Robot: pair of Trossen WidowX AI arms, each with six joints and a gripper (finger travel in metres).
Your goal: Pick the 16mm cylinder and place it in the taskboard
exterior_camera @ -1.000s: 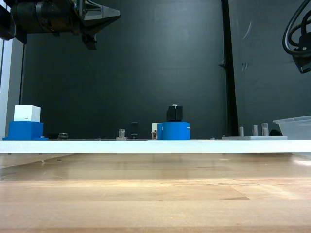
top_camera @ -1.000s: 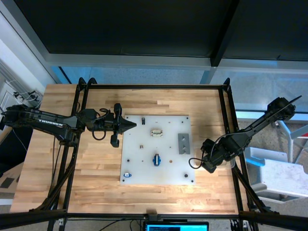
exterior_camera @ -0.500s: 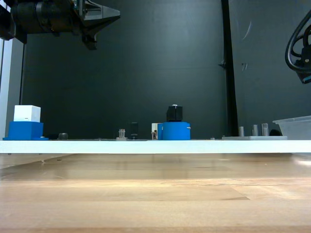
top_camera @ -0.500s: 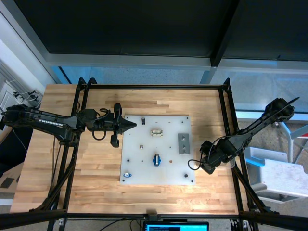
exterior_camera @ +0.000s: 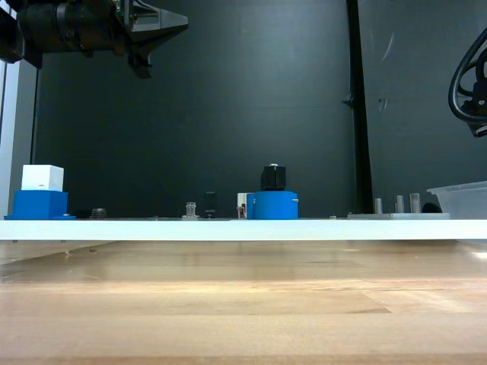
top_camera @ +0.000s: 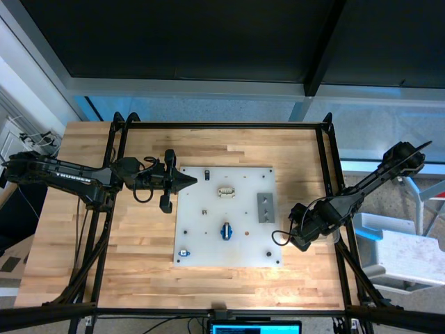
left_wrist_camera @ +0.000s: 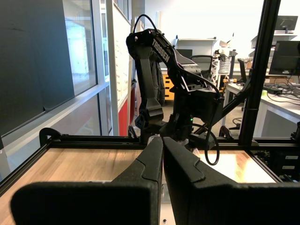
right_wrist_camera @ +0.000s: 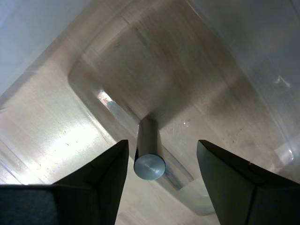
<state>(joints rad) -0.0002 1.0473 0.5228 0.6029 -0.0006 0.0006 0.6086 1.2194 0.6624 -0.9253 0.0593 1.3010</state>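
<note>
Location of 16mm cylinder (right_wrist_camera: 149,157): inside the clear plastic bin (right_wrist_camera: 234,70), tucked against a rounded corner of its floor; it seems to lie on its side with one flat round end facing the right wrist camera. It is not on the taskboard (top_camera: 208,236).
Right end effector (top_camera: 299,242): hangs off the board's right edge, over the bin, with its fingers (right_wrist_camera: 108,187) spread wide to either side of the peg and touching nothing.
Left end effector (top_camera: 189,179): held high above the board's left edge, fingers pressed together and empty; it looks parked.
Step in hand: judged to be the approach for the pick, with no grasp made yet.
Handling: solid metal, so stiff and fairly heavy for its small size. The smooth round skin is likely slippery and free to roll, and the bin's slick floor will not stop it.
Where to take hold: across the curved side near mid-length, pads square to the axis, leaving one end clear for the hole.
Risk: the nearby bin wall may crowd one finger, and an off-centre pinch could squirt the peg away.
</note>
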